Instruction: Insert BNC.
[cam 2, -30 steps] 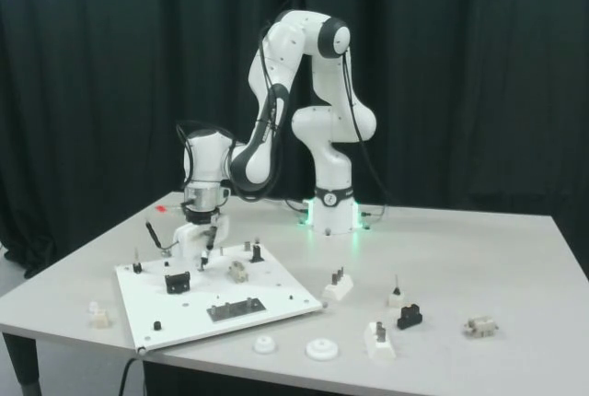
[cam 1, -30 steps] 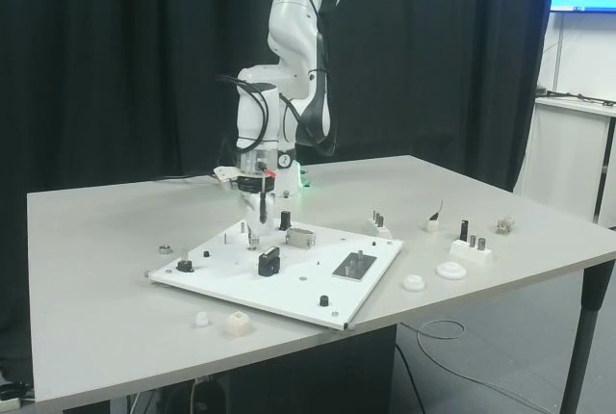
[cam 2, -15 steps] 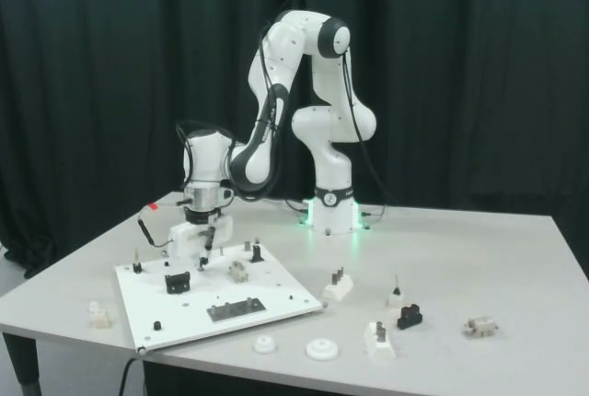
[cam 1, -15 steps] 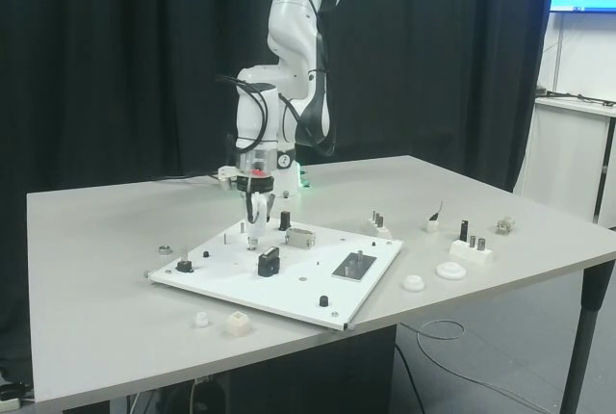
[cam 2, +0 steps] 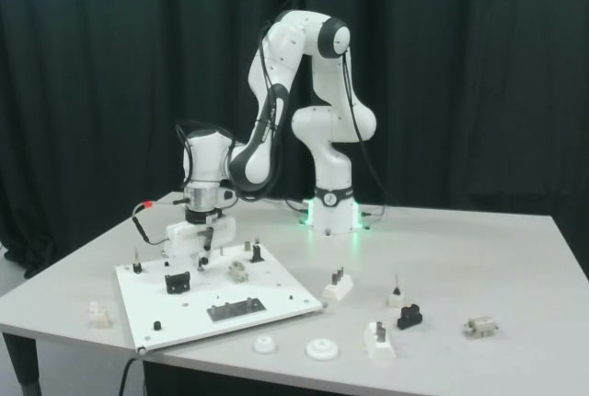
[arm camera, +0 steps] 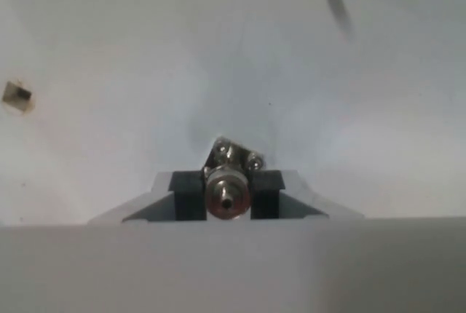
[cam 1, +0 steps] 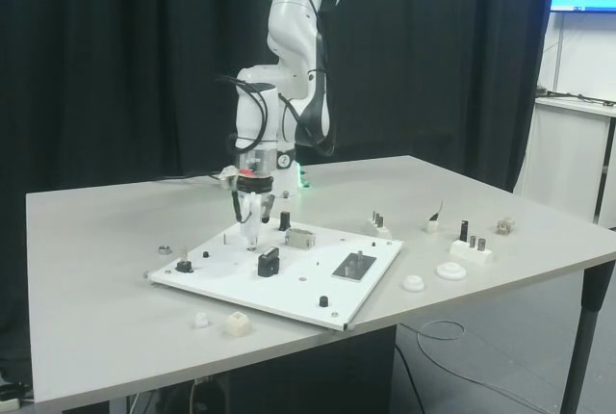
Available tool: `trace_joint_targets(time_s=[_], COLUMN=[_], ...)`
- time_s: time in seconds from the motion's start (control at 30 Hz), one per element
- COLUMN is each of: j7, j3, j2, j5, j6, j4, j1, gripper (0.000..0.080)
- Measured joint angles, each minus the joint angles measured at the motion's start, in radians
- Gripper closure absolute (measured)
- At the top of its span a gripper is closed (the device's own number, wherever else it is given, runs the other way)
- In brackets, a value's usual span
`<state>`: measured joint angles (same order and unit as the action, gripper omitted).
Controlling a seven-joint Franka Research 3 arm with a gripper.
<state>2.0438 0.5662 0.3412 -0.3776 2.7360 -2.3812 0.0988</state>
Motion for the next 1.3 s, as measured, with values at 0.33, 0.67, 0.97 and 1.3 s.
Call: trace_joint_targets(time_s=[0.33,0.67,0.97,1.3], j7=[-0.032,-0.189,-0.468,-0.748], j3=[0.005,0.005,0.004,0.004], j2=[0.001,0.001,0.003,0.004], j5=[0.019,0.075,0.085,0.085], j6=[-0.002,-0.011,-0.012,-0.011], j4=[0.001,0.005,0.006,0.004], j1=[0.006,0.007,0.009,0.009], gripper=[0.0675,0.0675,0.0675,0.0675])
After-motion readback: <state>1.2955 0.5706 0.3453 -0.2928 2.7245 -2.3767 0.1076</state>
